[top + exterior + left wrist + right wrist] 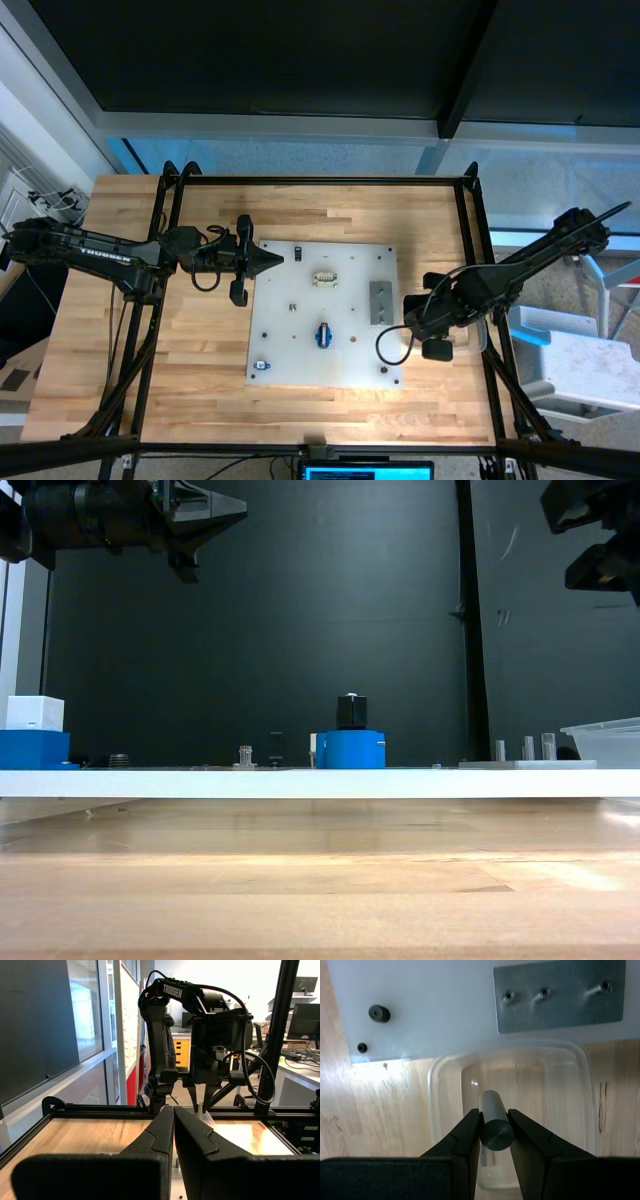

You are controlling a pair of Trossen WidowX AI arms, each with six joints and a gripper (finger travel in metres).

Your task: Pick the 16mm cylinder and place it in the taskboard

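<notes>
In the high view, the left end effector (272, 258) is seen above the left edge of the taskboard (300, 300). The right end effector (432, 345) is seen over a clear tray (478, 340) on the bench (150, 380). In the low view, both are held high above the board. In the left wrist view, the left fingers are pressed together with nothing between them. In the right wrist view, the 16mm cylinder (496, 1132) is clamped between the right fingers, above the tray.

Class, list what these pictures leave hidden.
High view: 16mm cylinder, hidden under the right end effector above the clear tray.
Left wrist view: taskboard, mostly blocked by the shut left end effector parked at its left edge.
Low view: tray cut off by the right edge.
</notes>
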